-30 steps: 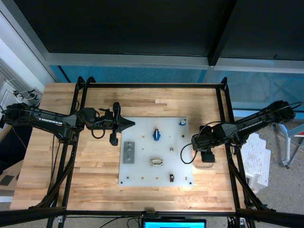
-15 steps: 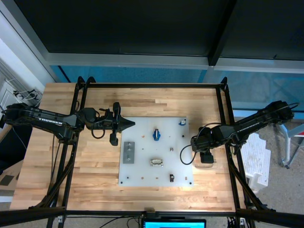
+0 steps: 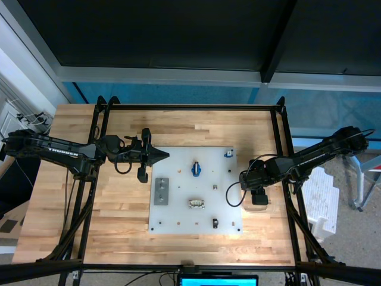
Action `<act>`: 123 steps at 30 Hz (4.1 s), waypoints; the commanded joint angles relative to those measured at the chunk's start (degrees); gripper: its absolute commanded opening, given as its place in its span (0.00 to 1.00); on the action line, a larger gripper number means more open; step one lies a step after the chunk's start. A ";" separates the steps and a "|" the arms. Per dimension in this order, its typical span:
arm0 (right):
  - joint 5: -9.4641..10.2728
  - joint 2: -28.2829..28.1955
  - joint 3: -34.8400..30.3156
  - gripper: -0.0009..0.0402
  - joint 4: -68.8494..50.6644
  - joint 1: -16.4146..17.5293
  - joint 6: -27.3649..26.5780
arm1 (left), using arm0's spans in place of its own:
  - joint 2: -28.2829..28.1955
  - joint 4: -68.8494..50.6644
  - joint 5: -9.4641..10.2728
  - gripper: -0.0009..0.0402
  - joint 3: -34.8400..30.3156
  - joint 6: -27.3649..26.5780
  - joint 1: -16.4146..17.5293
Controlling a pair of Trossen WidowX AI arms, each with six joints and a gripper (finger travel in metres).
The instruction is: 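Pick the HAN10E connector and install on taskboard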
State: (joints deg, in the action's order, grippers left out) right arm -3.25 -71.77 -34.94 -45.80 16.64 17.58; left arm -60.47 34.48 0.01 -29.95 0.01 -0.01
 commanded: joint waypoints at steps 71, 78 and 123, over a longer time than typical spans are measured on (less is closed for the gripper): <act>1.97 -37.55 -60.13 0.09 -22.84 0.76 2.40 | -0.02 0.02 0.00 0.02 0.00 0.00 0.00; 1.81 -43.08 -66.69 0.09 -23.04 0.87 1.36 | -0.02 0.00 0.00 0.02 0.00 0.00 0.00; 1.77 -52.43 -76.70 0.09 -23.12 0.13 -1.88 | -0.02 0.00 0.00 0.02 0.00 0.00 0.00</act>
State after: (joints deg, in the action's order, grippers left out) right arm -1.50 -124.25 -111.70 -68.88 16.75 15.73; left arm -60.47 34.48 0.01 -29.95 0.01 -0.01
